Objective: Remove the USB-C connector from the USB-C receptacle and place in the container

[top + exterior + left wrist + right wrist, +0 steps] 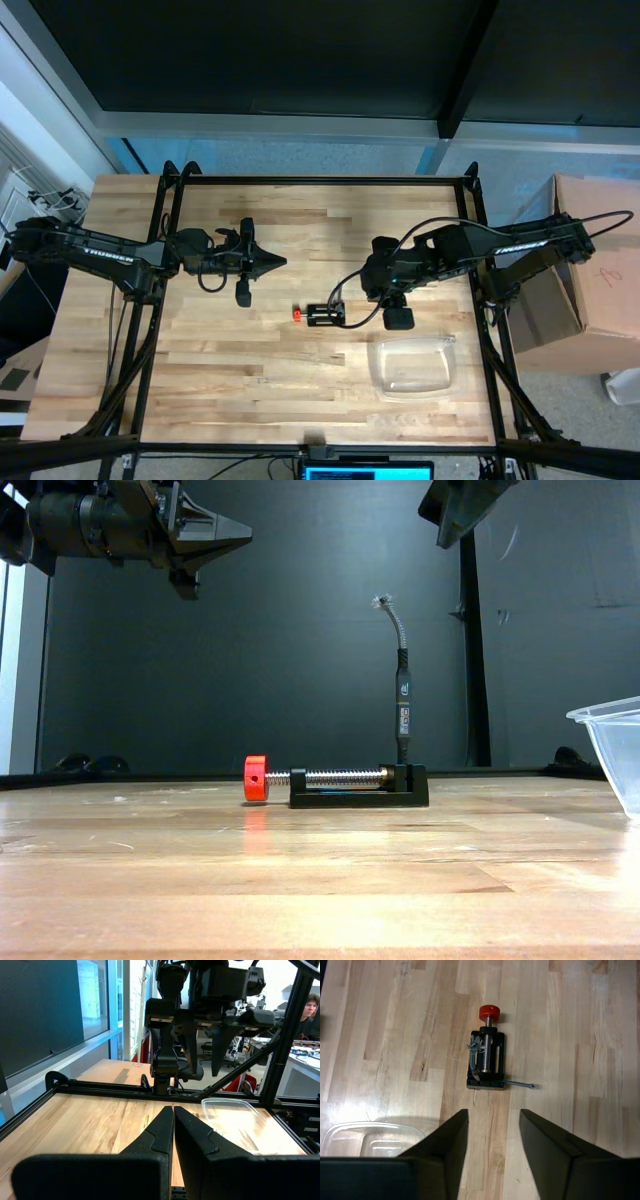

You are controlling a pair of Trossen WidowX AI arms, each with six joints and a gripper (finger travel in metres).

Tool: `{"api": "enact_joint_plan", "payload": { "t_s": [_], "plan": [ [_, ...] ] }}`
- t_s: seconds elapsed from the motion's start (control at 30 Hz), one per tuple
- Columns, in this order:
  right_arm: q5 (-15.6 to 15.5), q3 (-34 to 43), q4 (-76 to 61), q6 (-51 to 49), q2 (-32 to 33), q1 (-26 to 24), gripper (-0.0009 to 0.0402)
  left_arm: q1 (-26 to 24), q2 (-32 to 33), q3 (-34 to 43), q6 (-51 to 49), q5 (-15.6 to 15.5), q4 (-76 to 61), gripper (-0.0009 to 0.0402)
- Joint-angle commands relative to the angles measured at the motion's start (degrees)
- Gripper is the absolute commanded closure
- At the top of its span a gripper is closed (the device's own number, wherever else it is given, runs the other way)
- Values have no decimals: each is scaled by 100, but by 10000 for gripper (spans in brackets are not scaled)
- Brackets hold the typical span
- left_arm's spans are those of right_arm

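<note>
A black USB-C connector (pixel 403 705) stands upright with its lower end in the receptacle. The receptacle is clamped at the right end of a small black vise (pixel 358 785) with a red knob (pixel 256 778). A short braided cable stub curves up from the connector. Seen from above, the vise (pixel 487 1062) lies on the wood with the cable stub (pixel 474 1052) over it. My right gripper (pixel 490 1125) hangs open high above the vise, touching nothing. My left gripper (pixel 173 1110) is shut and empty, raised over the table left of the vise (pixel 325 315).
A clear plastic container (pixel 415 367) sits on the table to the near right of the vise; its wall (pixel 610 750) shows at the low view's right edge. A black frame rail (pixel 320 181) runs round the table. A cardboard box (pixel 590 270) stands off the right side.
</note>
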Motion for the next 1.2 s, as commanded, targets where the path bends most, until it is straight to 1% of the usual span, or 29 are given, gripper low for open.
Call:
{"api": "enact_joint_plan", "payload": {
  "t_s": [0.03,0.13,0.27,1.07,1.2],
  "plan": [
    [-2,-2,-4,2,39,2,214,2,0,0,0,2,2,393],
    [-2,-2,-4,28,39,2,199,2,0,0,0,2,2,393],
    [-4,-2,-22,70,39,2,192,2,0,0,0,2,2,393],
    [-7,-39,-24,223,42,4,192,0,0,0,0,2,2,393],
    [-9,-55,-13,234,203,2,192,0,0,0,0,2,2,393]
  ]
}}
